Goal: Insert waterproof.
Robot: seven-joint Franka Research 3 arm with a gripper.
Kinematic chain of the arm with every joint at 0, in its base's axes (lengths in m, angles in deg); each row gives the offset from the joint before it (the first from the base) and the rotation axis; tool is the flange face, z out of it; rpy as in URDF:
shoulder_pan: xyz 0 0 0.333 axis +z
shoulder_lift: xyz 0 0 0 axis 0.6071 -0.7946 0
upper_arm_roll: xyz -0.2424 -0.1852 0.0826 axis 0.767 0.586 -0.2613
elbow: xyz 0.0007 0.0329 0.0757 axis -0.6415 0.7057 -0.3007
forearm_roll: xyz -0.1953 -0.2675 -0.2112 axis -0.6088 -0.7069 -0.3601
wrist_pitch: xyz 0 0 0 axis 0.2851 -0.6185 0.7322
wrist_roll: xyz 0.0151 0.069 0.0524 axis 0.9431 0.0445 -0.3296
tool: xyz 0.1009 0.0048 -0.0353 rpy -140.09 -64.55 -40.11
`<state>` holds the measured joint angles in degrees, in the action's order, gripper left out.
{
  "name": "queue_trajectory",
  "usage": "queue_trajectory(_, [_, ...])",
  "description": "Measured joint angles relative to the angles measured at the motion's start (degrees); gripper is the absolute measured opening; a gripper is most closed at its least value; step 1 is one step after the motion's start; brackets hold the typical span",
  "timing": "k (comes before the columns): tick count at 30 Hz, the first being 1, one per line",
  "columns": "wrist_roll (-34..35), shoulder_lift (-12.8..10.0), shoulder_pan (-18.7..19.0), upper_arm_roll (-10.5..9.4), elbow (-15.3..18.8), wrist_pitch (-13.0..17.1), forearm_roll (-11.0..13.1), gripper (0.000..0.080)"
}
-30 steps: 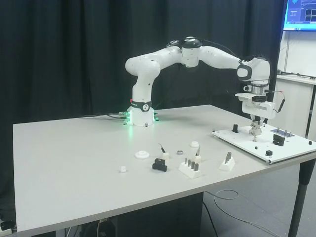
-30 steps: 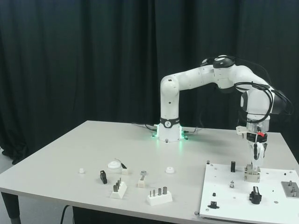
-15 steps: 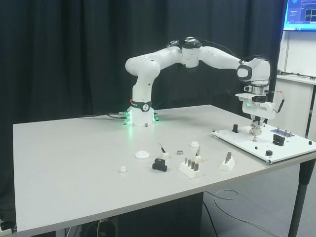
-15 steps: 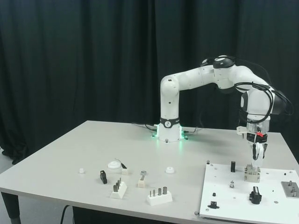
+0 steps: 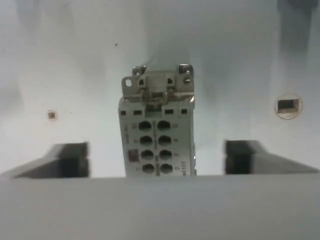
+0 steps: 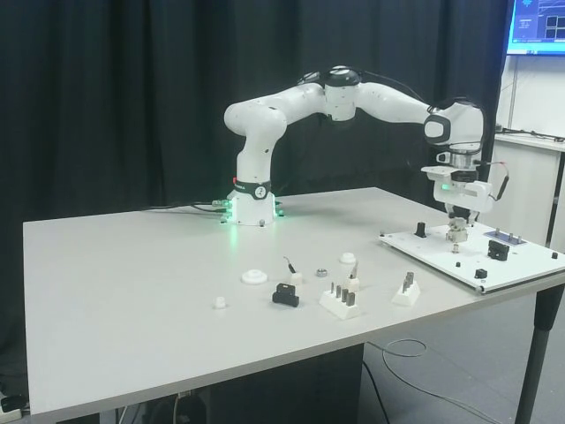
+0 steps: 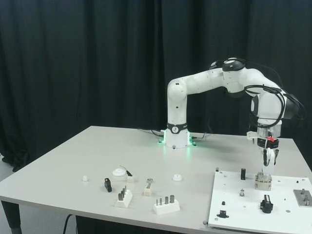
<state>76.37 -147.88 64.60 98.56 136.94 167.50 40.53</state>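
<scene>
The waterproof connector stands upright on the white board, pin-hole face up. Its long axis runs crosswise to the line between the two fingers. The gripper hovers directly above it, fingers spread wide, touching nothing.

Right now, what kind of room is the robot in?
Probably a robotics lab or test room. A white arm is bolted to a grey table, black curtains hang behind it, and small parts sit on a white board for practice.
</scene>
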Motion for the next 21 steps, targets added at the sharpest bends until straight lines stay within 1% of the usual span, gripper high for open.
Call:
queue_trajectory(3, [-0.19, 0.0, 0.0, 0.53, -0.06, -0.19, -0.15, 0.0514])
queue_trajectory(4, [-0.22, 0.0, 0.0, 0.74, -0.1, -0.3, -0.25, 0.0737])
queue_trajectory(9, [-0.44, 0.0, 0.0, 1.9, -0.27, -1.12, -0.93, 0.0737])
queue_trajectory(10, [-0.54, 0.0, 0.0, 2.07, -0.3, -1.26, -1.07, 0.0786])
queue_trajectory(16, [-1.29, 0.0, -0.22, 2.71, -0.55, -1.36, -1.85, 0.0786])
queue_trajectory(17, [-1.46, 0.0, -0.33, 2.74, -0.65, -1.3, -2.0, 0.0796])
queue_trajectory(21, [-2.1, -0.06, -1.03, 2.76, -1.11, -0.53, -2.22, 0.0796])
